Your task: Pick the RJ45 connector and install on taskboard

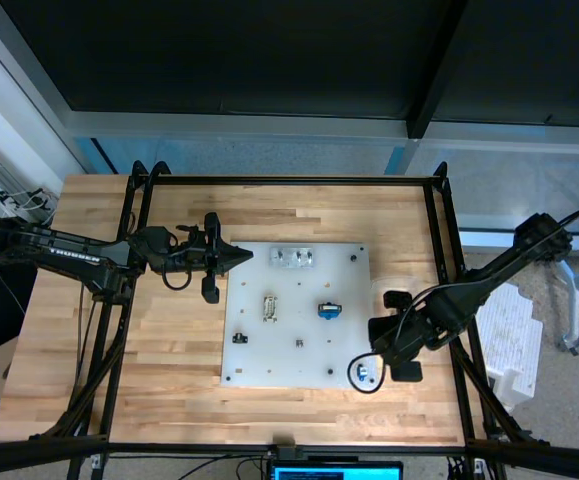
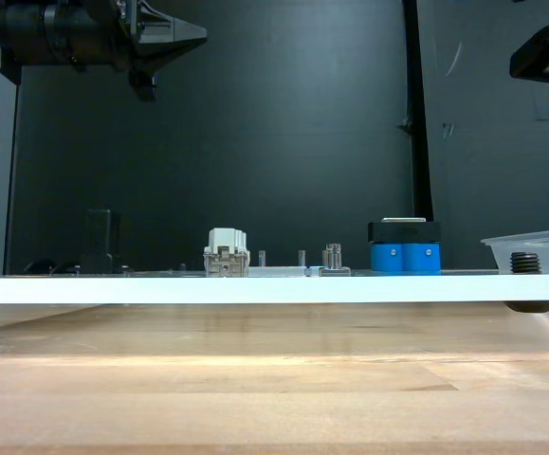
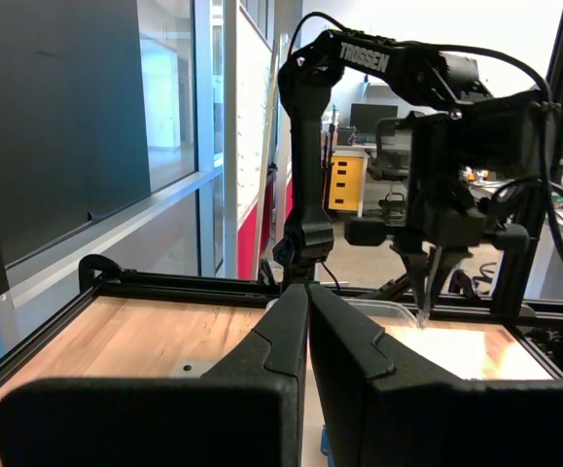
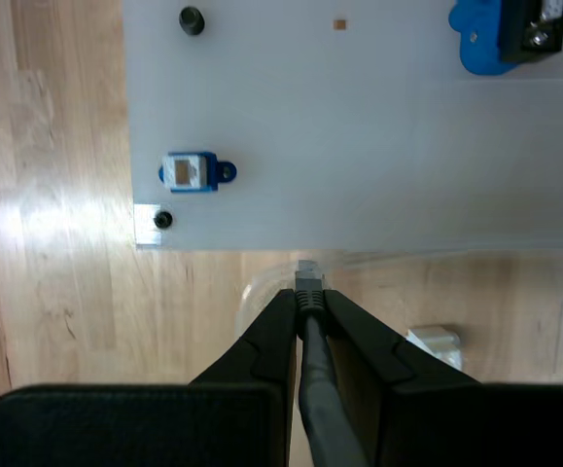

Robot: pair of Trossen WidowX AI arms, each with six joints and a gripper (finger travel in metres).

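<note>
The RJ45 connector [image 4: 307, 272] is a tiny pale plug on the end of a grey cable [image 4: 316, 399]. My right gripper [image 4: 307, 297] is shut on it, just behind the plug. It hangs just off the right edge of the white taskboard [image 4: 359, 146], above a clear tray. A small blue socket [image 4: 195, 172] sits near the board's corner, and a larger blue socket [image 4: 475, 44] lies farther in. From above, the right gripper [image 1: 383, 345] points down beside the taskboard [image 1: 289, 345]. My left gripper [image 1: 237, 256] is shut and empty, high over the board's far left corner.
A clear plastic tray [image 2: 539, 245] sits at the board's right side, holding a black threaded piece [image 2: 526, 263]. A small silvery piece [image 4: 435, 341] lies near the tray. A white connector block [image 2: 227, 256] and a blue-and-black block [image 2: 405, 248] stand on the board.
</note>
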